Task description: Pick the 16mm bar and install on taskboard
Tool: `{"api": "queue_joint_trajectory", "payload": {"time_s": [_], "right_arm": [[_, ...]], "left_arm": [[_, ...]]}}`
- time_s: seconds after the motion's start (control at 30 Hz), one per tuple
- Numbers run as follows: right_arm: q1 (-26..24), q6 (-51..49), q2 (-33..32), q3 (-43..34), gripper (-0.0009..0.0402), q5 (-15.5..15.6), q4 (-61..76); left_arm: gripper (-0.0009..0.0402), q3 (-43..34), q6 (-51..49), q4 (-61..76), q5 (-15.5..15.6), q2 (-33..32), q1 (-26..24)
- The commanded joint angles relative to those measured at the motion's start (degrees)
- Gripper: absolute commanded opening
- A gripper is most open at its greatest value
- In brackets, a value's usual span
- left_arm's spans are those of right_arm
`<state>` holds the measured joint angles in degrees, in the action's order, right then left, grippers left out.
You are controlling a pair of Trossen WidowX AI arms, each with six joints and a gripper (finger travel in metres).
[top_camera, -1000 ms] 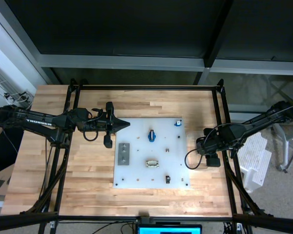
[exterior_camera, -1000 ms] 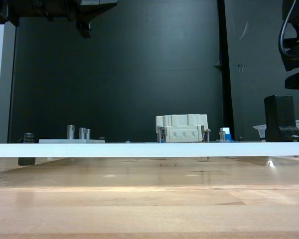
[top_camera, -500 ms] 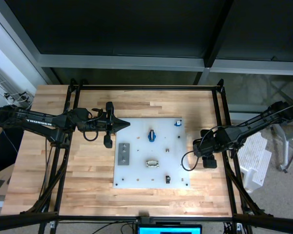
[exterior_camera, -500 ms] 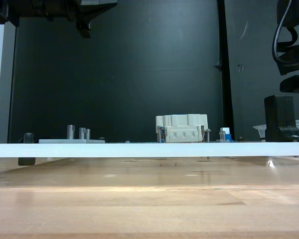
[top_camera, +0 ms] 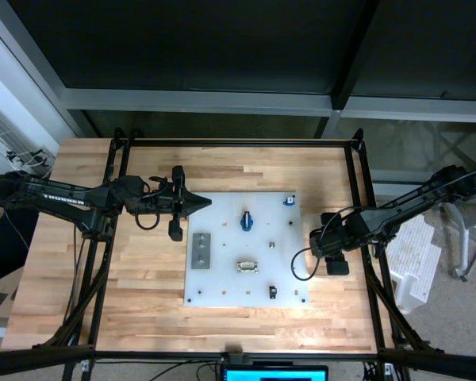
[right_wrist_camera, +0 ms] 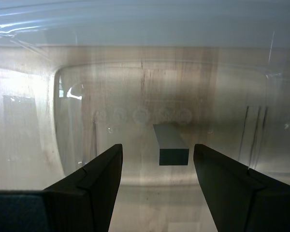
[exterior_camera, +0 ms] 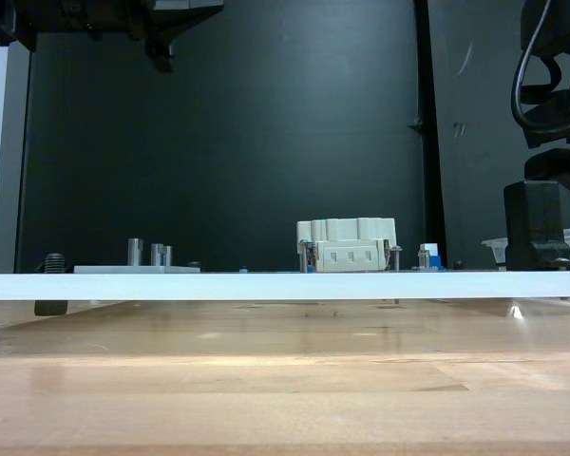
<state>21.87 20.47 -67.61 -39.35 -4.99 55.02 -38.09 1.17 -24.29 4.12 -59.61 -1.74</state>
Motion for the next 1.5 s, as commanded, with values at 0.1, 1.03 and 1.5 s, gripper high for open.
{"api": "queue_joint_trajectory", "payload": {"time_s": [0.1, 1.03, 1.5], "right_arm": [[-0.1, 0.1, 0.0, 0.4, 0.0203, -0.2, -0.6], [-0.2, 0.0, -1.5, 3.3, 0.0180, -1.0, -4.8], [-0.3, 0.0, -1.5, 3.2, 0.0058, -1.0, -4.8]], "left_arm": [[0.0001, 0.0, 0.0, 0.0, 0.0, 0.0, 0.0], [0.0001, 0.0, 0.0, 0.0, 0.0, 0.0, 0.0], [0.0001, 0.0, 0.0, 0.0, 0.0, 0.0, 0.0]]}}
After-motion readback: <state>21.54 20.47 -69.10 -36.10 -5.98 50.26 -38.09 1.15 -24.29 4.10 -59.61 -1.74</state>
